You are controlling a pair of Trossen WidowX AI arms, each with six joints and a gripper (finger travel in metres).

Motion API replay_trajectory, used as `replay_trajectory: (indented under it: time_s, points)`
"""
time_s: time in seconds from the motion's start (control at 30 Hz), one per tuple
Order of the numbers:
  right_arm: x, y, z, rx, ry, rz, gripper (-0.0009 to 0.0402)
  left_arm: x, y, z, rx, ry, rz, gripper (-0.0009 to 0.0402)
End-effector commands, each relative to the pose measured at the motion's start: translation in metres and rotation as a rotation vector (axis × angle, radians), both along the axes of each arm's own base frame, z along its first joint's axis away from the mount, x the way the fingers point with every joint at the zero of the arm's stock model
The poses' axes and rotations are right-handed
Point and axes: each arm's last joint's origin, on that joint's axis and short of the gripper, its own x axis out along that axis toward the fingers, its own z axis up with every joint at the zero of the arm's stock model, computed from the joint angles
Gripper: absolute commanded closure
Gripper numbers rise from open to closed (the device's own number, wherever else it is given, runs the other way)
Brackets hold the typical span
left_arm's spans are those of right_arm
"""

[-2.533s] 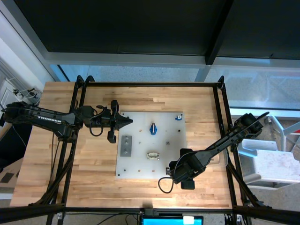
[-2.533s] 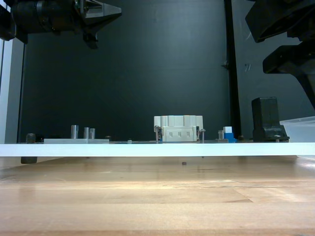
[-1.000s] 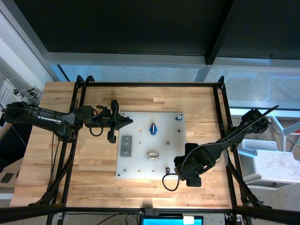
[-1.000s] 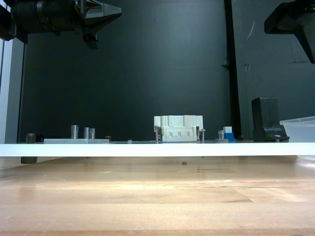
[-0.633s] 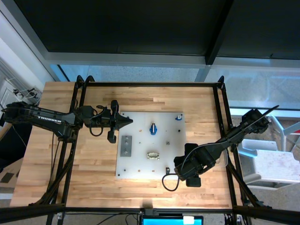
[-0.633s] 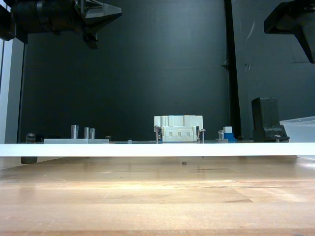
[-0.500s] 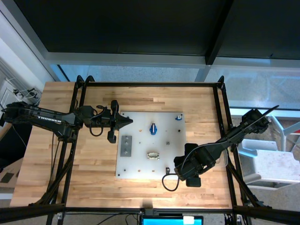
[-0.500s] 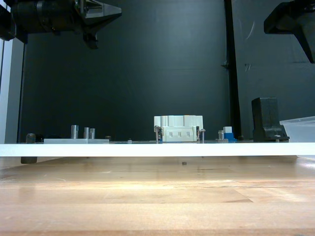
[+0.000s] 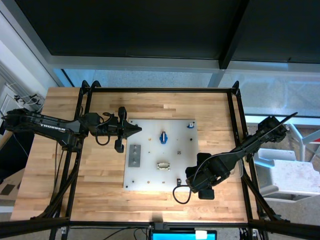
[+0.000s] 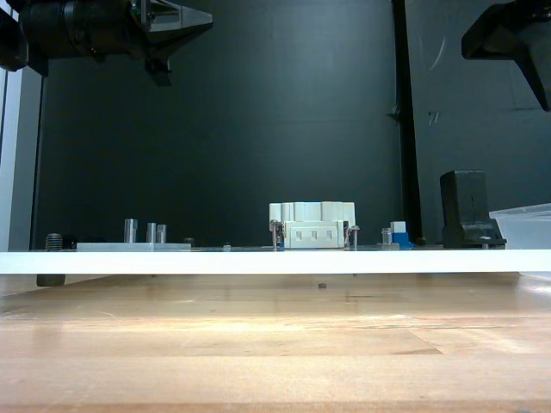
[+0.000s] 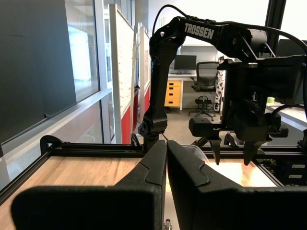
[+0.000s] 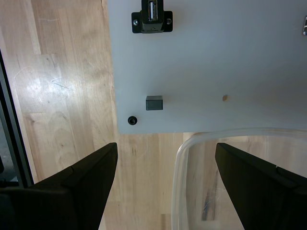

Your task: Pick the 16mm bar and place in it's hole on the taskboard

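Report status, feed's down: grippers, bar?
Left gripper shut, above board's left edge. Right gripper open, empty, over board's corner. Bar unheld; three pegs stand in grey block.

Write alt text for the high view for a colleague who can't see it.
Over a white task board on a wooden table, the left gripper hangs above the far left corner and the right gripper above the near right corner, beside a clear bin. Neither holds a bar; the 16mm bar cannot be picked out.

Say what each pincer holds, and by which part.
Nothing is held. Left pincer: shut, empty, above the white task board's left edge. Right pincer: open, empty, above its near right corner. I cannot tell where the 16mm bar is.
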Motion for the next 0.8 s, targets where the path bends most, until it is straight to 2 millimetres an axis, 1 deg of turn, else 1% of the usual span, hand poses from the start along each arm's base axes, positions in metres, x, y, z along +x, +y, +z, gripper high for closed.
replay_trajectory:
  time_s: [0.03,0.33,0.57,0.8]
  points:
    - [0.0002,0.0003,-0.0002,0.0,-0.001,0.002,0.0107,0.0,0.0,0.0,0.0,0.0,0.0,0.0393]
    - [0.0012,0.0009,-0.0001,0.007,-0.012,0.002,0.0107,0.0,0.0001,0.0,0.0,0.0,0.0,0.0393]
    - [0.0055,0.0037,0.0007,0.038,-0.056,0.001,0.0107,0.0,0.0001,0.0,0.0,0.0,0.0,0.0393]
    - [0.0054,0.004,0.0008,0.045,-0.052,0.002,0.0107,0.0,0.0,0.0,0.0,0.0,0.0,0.0393]
